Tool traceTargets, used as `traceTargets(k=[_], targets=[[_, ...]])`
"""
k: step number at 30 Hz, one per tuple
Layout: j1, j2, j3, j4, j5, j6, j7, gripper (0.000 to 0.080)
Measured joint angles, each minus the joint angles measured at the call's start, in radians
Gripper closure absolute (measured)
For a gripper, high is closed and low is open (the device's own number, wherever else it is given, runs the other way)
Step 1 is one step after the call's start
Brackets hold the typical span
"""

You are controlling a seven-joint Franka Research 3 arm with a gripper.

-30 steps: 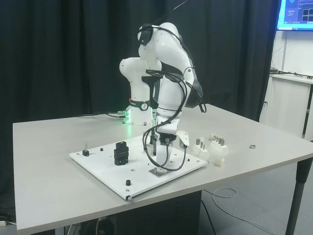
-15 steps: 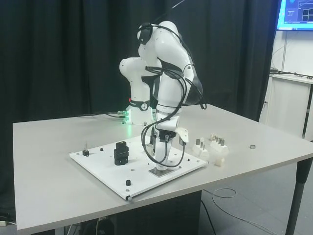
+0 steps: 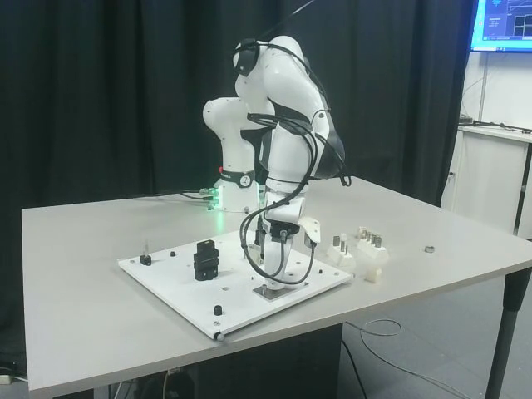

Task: Insert medium gear.

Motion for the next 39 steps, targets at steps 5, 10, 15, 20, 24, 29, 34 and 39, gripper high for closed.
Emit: traceTargets(k=[5, 10, 15, 20, 24, 29, 34, 39], targets=[[0.0, 0.0, 0.0, 0.0, -0.001, 0.0, -0.003, 0.0521], [0.0, 0.0, 0.001, 0.0, -0.002, 0.0, -0.044, 0.0521], [0.0, 0.0, 0.001, 0.0, -0.002, 0.001, -0.087, 0.0521], [0.0, 0.0, 0.001, 0.0, -0.003, 0.001, -0.109, 0.0521], [0.0, 0.0, 0.001, 0.0, -0.003, 0.002, -0.139, 0.0521], [0.0, 0.0, 0.001, 0.0, -0.003, 0.002, -0.166, 0.0521], [0.0, 0.001, 0.001, 0.0, -0.003, 0.002, -0.185, 0.0521], [0.0, 0.001, 0.001, 0.0, -0.003, 0.003, -0.21, 0.0521]])
